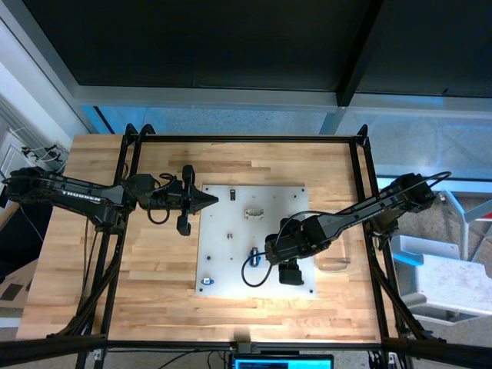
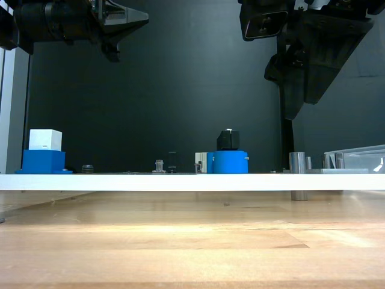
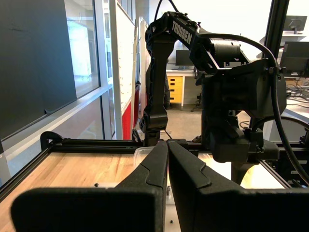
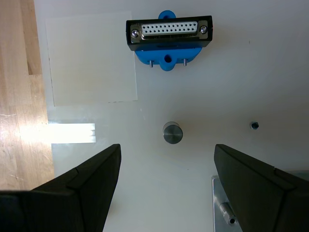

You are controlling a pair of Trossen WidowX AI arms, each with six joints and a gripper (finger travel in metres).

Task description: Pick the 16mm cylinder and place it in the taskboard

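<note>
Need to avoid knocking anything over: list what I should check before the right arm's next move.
1. Right tool open: ok, its fingers are spread wide above the taskboard.
2. 16mm cylinder free of the fingers: ok, there is a gap on each side.
3. Cylinder upright: ok, it stands vertical in the low view.
4. Cylinder fully seated in its hole: cannot tell.
5. Grey connector on the blue mount clear of the fingers: ok, it lies beyond the fingertips.
6. Left tool out of the way: ok, it is shut and raised near the taskboard's left edge.
</note>
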